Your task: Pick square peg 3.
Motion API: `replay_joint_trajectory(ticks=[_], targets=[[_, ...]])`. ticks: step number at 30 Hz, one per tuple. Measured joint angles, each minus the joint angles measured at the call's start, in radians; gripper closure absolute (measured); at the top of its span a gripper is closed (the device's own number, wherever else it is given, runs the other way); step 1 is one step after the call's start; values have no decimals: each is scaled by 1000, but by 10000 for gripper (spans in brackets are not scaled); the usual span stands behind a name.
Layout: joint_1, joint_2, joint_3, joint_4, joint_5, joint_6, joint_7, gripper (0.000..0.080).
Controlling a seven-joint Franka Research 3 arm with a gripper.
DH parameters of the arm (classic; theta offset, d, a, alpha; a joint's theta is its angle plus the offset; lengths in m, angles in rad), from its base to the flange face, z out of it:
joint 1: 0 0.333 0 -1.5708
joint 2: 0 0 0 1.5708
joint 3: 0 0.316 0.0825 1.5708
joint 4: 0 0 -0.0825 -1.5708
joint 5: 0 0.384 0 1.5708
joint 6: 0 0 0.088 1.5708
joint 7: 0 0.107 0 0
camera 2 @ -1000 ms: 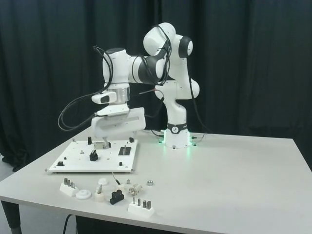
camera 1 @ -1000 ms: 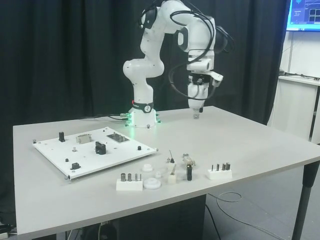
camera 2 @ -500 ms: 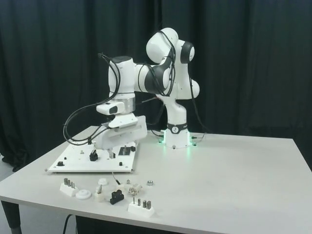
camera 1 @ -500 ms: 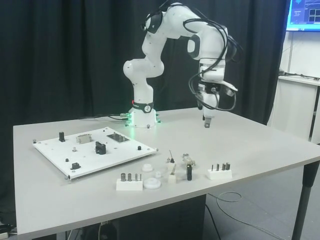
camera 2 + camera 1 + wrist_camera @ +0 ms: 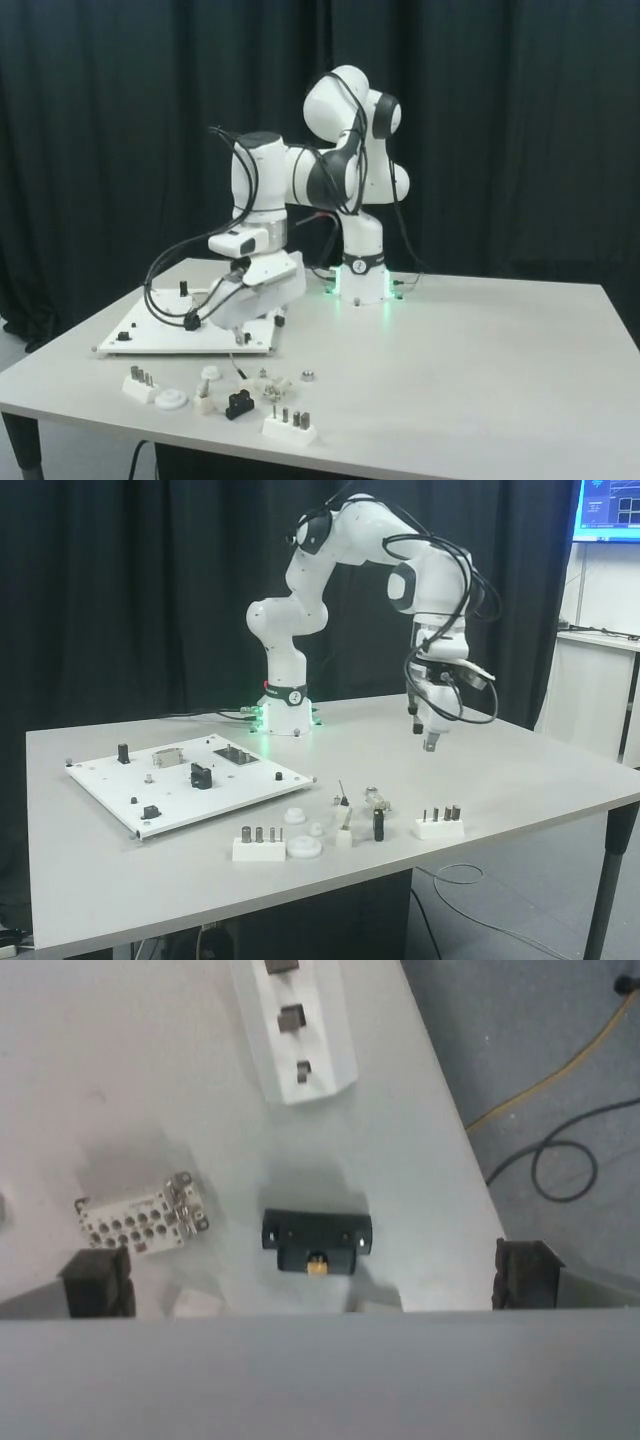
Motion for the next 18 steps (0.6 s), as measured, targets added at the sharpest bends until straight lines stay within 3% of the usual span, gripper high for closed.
replay_joint_trajectory(ticks=[18], targets=[[0,83,42,55,-1,0,-52,3]])
